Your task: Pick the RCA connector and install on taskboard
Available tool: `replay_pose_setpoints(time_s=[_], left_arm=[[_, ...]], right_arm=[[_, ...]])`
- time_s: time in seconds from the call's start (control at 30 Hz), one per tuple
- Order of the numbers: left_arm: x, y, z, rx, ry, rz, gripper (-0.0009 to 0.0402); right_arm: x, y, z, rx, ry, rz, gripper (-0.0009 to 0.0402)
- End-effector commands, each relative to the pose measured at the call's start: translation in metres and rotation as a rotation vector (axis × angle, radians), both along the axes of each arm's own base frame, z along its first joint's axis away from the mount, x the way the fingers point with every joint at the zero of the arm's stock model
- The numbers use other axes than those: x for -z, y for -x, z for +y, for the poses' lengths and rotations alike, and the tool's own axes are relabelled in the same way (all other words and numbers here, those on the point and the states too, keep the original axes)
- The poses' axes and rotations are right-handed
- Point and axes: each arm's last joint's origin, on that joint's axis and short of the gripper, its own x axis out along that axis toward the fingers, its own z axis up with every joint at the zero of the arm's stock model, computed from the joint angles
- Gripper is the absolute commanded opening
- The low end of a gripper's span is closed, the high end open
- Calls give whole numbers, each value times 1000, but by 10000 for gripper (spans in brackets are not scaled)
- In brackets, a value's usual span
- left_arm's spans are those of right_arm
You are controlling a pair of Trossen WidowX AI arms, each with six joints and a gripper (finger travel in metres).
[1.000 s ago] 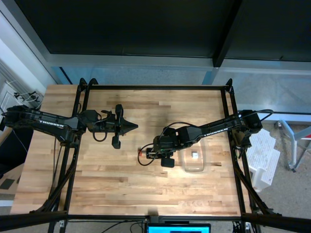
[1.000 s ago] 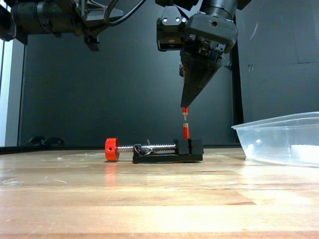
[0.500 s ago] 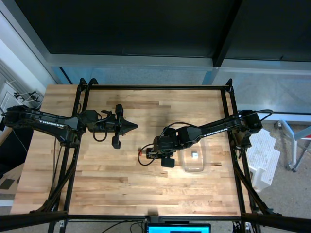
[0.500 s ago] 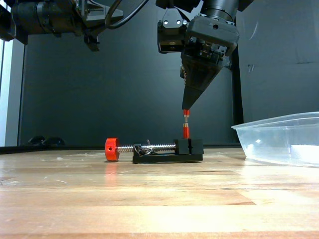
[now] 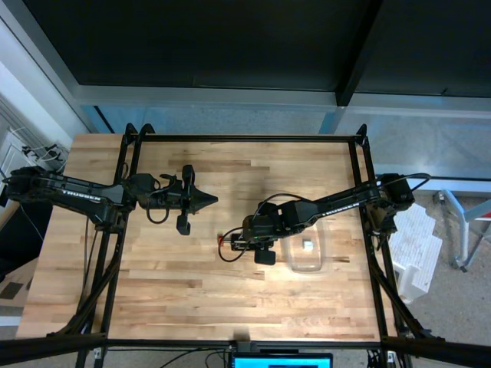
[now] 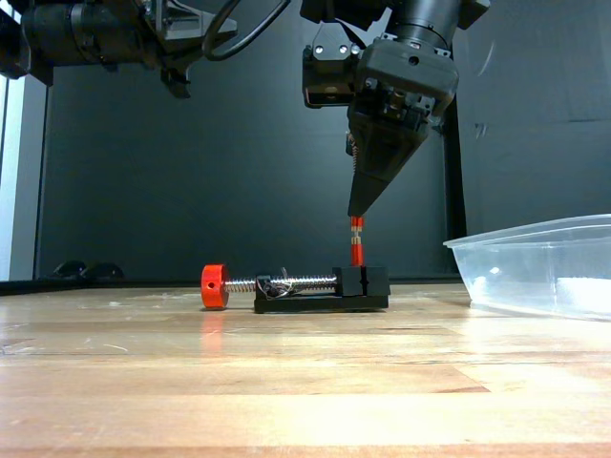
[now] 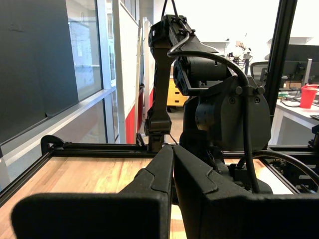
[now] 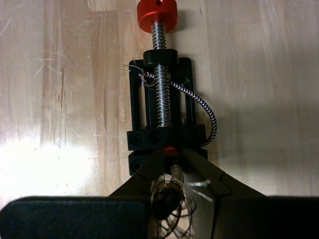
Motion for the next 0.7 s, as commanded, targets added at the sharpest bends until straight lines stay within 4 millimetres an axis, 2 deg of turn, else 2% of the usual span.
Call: replay_pose_setpoints(time_s=[0.03,0.7], left_arm=[[0,0,0,0,0,0,0],[0,0,0,0,0,0,0]], right_arm=[[3,0,0,-1,0,-3,0],[15,3,-4,10,-2,-10,0]])
